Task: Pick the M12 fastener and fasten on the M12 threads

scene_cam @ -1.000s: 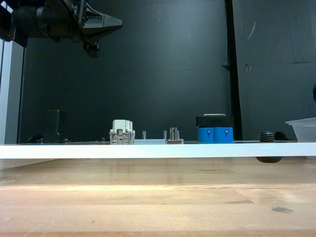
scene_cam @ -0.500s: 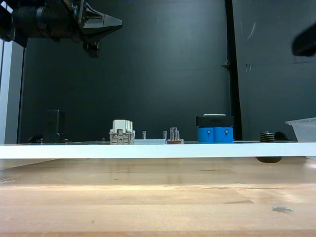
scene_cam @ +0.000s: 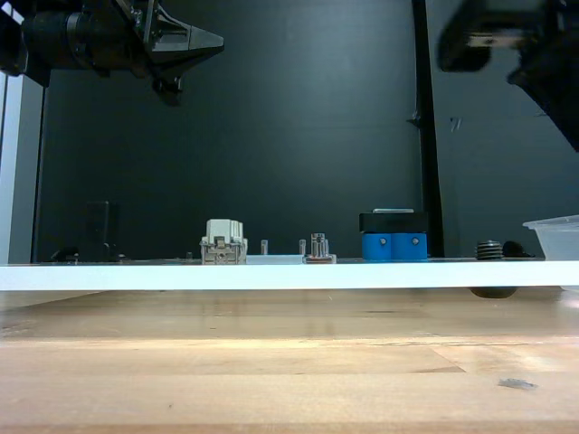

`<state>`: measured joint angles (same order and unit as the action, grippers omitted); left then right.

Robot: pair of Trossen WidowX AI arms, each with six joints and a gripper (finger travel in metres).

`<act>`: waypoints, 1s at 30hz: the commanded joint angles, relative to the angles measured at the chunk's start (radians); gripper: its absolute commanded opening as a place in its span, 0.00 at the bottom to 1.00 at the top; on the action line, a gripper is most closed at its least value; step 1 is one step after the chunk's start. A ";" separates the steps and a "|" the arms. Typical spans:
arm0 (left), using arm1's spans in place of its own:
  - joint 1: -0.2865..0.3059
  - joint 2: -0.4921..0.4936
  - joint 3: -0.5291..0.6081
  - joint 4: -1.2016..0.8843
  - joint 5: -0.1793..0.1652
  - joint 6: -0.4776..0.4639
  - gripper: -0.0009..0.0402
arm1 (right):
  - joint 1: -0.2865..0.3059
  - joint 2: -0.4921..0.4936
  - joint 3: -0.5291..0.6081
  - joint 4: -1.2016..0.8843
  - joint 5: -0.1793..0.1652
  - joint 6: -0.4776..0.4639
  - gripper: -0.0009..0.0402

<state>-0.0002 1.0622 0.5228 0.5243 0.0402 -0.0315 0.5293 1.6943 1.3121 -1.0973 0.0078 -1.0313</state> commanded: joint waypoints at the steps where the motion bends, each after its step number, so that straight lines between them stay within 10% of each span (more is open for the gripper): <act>1: 0.000 0.000 0.000 0.000 0.000 0.000 0.02 | -0.009 0.081 0.102 -0.037 0.000 0.001 0.11; 12: 0.000 0.000 0.000 0.000 0.000 0.000 0.02 | -0.038 0.291 0.338 -0.064 0.000 0.000 0.11; 30: 0.000 0.000 0.000 0.000 0.000 0.000 0.02 | -0.062 0.378 0.412 -0.053 -0.009 -0.006 0.11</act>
<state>-0.0002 1.0622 0.5224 0.5240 0.0402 -0.0319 0.4667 2.0724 1.7267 -1.1515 0.0048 -1.0386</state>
